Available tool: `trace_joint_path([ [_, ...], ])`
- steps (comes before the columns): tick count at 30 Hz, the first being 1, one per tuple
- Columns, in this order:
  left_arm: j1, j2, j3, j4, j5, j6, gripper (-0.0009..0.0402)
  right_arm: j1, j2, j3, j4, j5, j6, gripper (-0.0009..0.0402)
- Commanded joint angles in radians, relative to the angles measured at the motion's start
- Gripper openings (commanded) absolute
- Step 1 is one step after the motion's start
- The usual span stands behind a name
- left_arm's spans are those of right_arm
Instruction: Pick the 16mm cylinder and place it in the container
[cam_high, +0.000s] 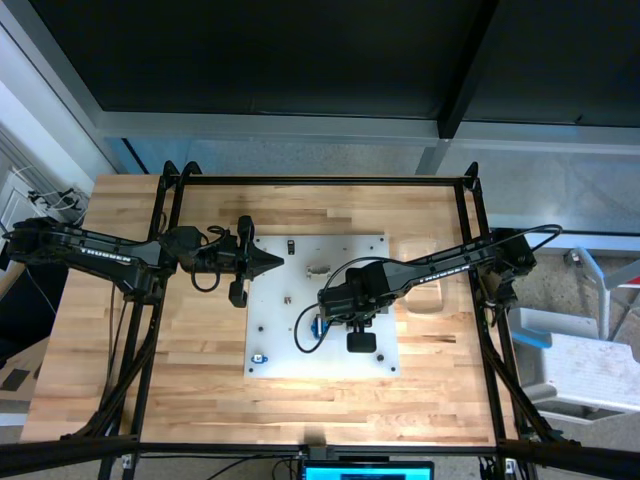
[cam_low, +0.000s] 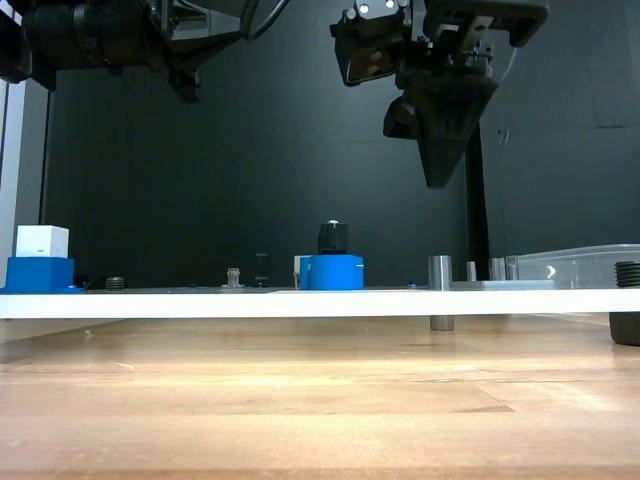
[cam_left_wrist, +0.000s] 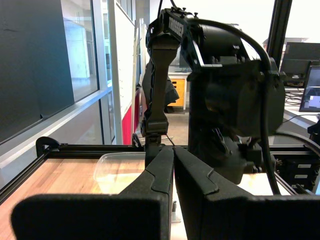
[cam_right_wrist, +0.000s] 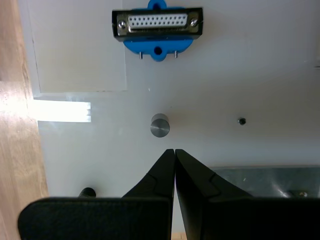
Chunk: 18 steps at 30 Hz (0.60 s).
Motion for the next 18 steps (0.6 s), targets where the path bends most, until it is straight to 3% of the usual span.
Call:
trace_joint_path([
  [1, 0.000, 0.000, 0.000, 0.000, 0.000, 0.000, 0.0000, 0.010, 0.019, 0.000, 0.010, 0.000, -0.003, 0.0012],
  [12, 0.000, 0.000, 0.000, 0.000, 0.000, 0.000, 0.0000, 0.019, 0.061, 0.000, 0.023, 0.002, 0.000, 0.0150],
  [18, 0.000, 0.000, 0.000, 0.000, 0.000, 0.000, 0.0000, 0.019, 0.086, 0.000, 0.037, 0.008, -0.004, 0.0187],
])
